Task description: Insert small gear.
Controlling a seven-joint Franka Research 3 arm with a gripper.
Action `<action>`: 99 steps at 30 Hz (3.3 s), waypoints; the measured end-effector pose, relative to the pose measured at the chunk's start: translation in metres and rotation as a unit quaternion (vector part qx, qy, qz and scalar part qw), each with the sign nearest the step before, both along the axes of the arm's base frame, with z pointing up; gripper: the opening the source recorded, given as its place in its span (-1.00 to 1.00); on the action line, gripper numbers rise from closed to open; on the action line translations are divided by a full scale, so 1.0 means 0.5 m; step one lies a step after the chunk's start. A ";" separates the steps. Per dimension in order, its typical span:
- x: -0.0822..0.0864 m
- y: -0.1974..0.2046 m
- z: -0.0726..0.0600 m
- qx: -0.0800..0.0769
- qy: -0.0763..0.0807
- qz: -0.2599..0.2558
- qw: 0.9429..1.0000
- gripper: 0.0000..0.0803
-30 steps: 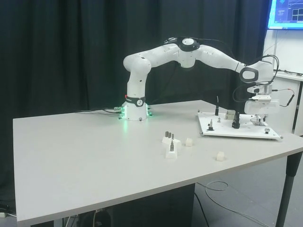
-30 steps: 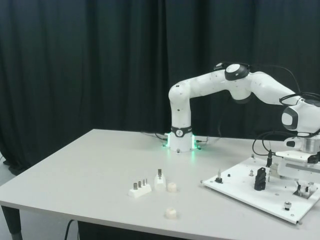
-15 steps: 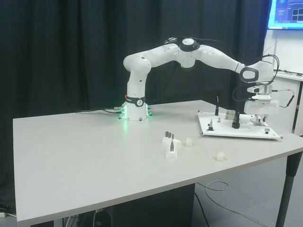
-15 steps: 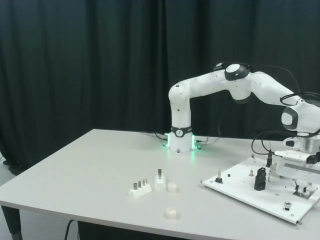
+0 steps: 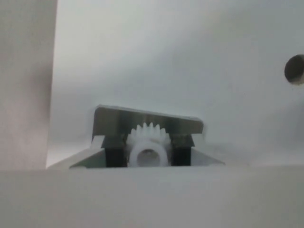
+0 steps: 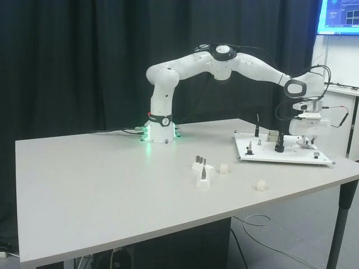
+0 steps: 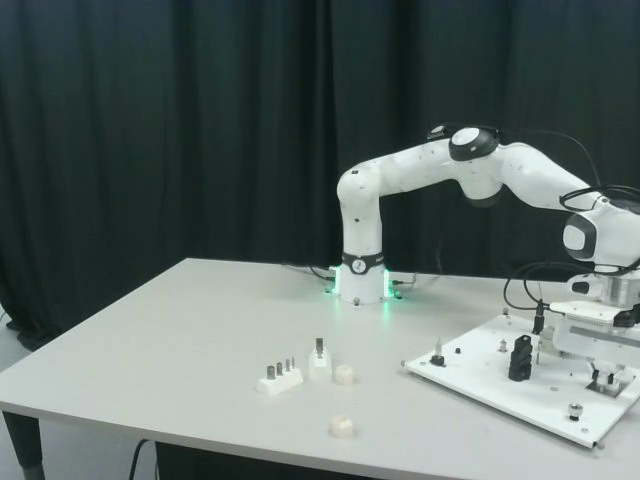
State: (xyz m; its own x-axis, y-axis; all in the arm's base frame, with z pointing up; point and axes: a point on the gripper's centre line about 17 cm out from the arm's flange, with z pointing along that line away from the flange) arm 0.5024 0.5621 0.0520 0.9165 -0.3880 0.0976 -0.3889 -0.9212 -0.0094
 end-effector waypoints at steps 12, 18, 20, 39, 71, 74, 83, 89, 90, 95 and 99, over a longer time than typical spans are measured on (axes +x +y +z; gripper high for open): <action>0.000 0.000 0.000 0.000 0.000 0.000 1.000 -0.50; 0.003 -0.001 -0.004 0.001 0.001 -0.001 1.000 -0.50; 0.003 -0.001 -0.004 0.001 0.001 -0.001 1.000 -0.50; 0.003 -0.001 -0.011 0.003 0.005 -0.002 1.000 -0.50; 0.002 0.001 -0.022 0.021 0.025 -0.042 0.999 -0.50; 0.002 0.001 -0.022 0.023 0.027 -0.052 0.998 -0.50; 0.002 0.001 -0.022 0.031 0.032 -0.095 0.995 -0.50; 0.001 0.002 -0.022 0.036 0.036 -0.119 0.992 -0.50; 0.001 0.002 -0.022 0.037 0.037 -0.121 0.991 -0.50; 0.001 0.001 -0.022 0.038 0.039 -0.122 0.991 -0.50; 0.001 0.001 -0.022 0.037 0.039 -0.108 0.993 -0.50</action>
State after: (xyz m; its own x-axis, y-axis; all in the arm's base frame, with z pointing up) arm 0.5028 0.5628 0.0411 0.8143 -0.5804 -0.0061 -0.5802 -0.8137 -0.0352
